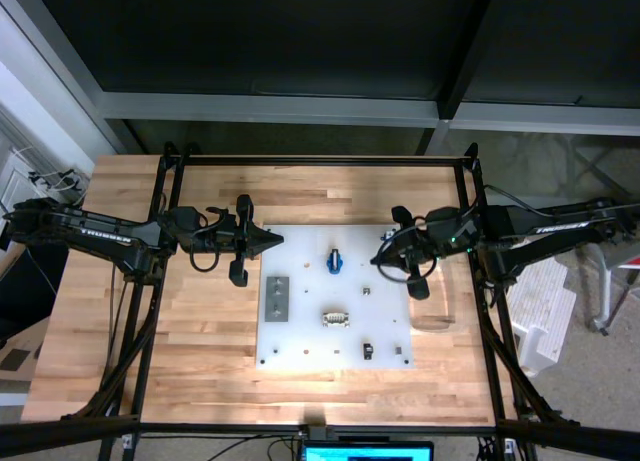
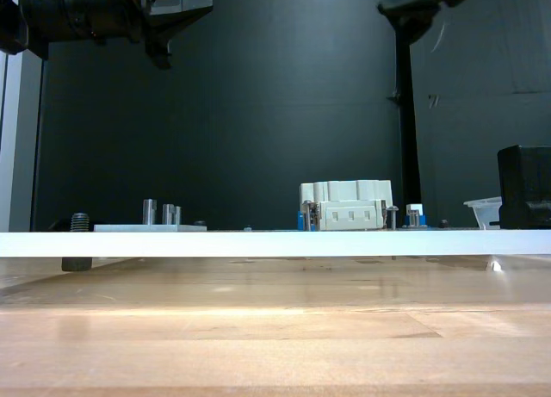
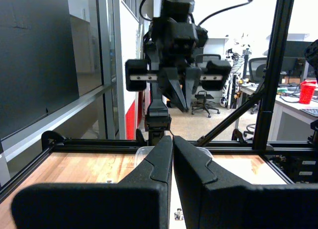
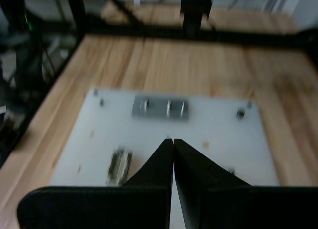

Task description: Pick the 16mm bar and install on taskboard

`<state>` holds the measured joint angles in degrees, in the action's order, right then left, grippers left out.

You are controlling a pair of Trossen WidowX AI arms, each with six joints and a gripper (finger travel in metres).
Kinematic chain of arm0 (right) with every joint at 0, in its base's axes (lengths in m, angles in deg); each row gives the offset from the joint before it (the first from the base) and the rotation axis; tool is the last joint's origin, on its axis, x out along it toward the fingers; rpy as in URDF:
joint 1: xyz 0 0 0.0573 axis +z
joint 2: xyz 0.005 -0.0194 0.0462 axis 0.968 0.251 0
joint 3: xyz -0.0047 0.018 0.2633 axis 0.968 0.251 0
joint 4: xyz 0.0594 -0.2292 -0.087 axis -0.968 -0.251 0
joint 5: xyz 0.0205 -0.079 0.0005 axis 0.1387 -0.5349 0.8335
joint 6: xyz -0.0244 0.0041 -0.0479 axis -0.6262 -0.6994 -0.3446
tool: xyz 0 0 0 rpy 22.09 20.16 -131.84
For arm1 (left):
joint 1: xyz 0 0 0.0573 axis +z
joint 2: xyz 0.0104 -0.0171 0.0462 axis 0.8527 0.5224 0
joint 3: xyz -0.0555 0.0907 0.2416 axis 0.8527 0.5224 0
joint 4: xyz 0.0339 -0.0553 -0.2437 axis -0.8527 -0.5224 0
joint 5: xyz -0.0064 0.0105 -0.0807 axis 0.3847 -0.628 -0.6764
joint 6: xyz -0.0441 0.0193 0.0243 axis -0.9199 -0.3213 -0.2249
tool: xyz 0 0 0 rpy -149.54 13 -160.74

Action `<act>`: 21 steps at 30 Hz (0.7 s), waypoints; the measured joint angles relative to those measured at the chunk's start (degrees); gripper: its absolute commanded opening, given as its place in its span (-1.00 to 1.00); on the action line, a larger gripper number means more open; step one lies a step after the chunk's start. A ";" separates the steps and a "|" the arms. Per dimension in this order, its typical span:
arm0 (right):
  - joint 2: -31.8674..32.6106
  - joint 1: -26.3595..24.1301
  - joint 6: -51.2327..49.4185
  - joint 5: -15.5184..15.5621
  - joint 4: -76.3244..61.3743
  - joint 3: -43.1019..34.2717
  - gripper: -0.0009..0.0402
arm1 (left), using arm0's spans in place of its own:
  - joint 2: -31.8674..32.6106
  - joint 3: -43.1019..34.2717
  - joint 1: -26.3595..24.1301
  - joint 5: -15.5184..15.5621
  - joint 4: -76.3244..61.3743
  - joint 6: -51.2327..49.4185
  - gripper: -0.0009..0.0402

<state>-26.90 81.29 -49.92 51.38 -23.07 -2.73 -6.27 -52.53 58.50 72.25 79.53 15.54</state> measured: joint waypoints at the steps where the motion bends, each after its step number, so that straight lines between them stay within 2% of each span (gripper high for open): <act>1: -0.24 -0.92 -0.57 0.76 2.14 0.63 -0.96 | 0.00 -0.02 0.00 0.00 0.00 0.02 -0.96; 10: -1.70 -5.60 -1.62 1.77 21.64 7.69 -0.96 | 0.00 -0.02 0.00 0.00 0.00 0.02 -0.96; 15: -1.77 -6.54 -0.79 3.56 30.34 10.86 -0.96 | 0.00 -0.02 0.00 0.00 0.02 0.00 -0.96; 21: -1.79 -6.86 0.33 3.58 39.28 15.10 -0.96 | 0.00 0.00 0.00 0.00 0.02 0.02 -0.96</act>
<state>-28.70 74.42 -49.59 54.97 16.21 12.38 -6.27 -52.53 58.50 72.25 79.55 15.56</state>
